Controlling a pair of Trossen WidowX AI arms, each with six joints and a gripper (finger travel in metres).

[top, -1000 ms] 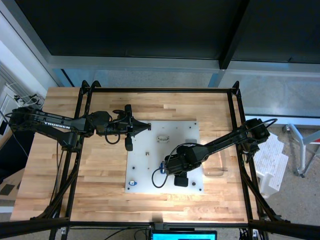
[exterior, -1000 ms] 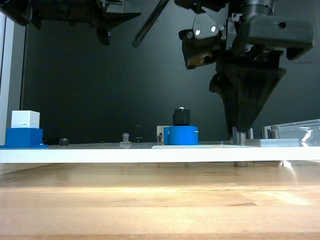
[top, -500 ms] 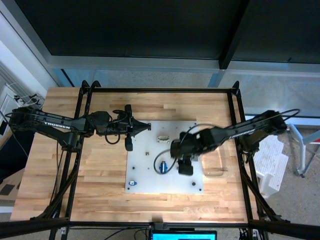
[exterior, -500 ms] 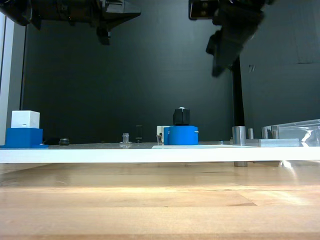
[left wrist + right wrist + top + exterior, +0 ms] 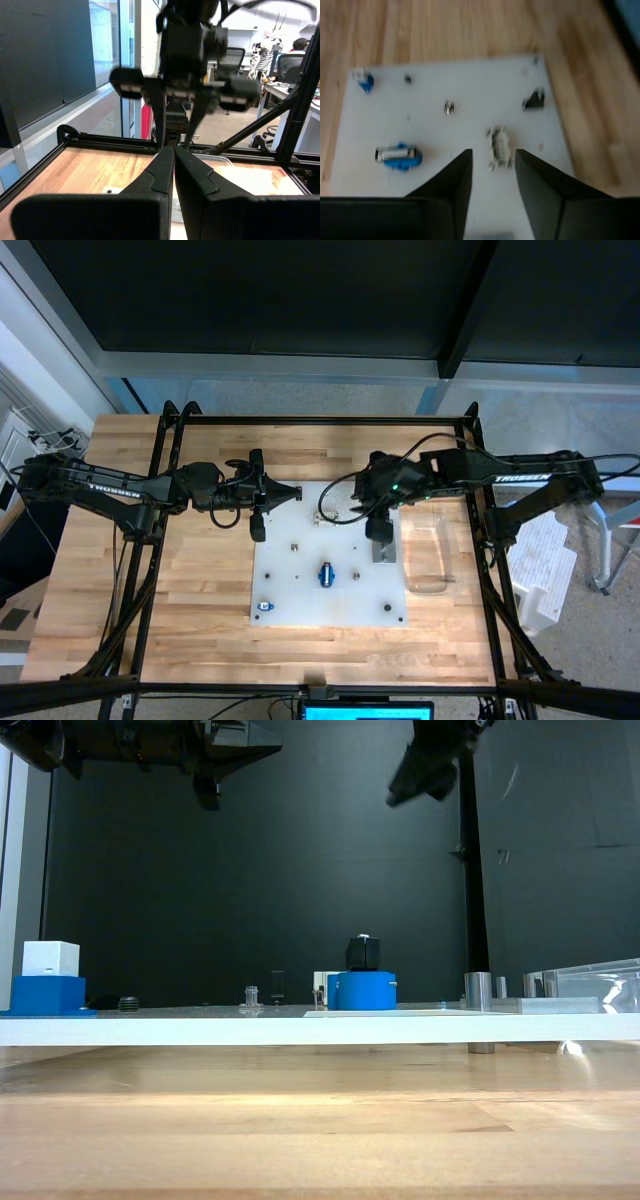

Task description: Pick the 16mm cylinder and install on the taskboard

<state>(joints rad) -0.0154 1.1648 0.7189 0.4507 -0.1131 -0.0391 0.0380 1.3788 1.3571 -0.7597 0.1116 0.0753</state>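
Observation:
The 16mm cylinder stands upright in a hole of the white taskboard, right of the blue fitting, and its lower end pokes out under the plate. Nothing holds it. My right gripper hangs high over the board's far right part, open and holding nothing; the right wrist view shows its fingers spread above the taskboard. My left gripper is parked shut above the board's far left corner, its fingertips pressed together.
A grey metal block lies on the board's right side, with a clear plastic tray beyond it. A multi-pin socket and a blue fitting sit mid-board. A black frame borders the wooden table.
My right gripper let go of the cylinder, rose and swung from the board's near right part to its far right. The cylinder stays standing in the board. The left arm has not moved.

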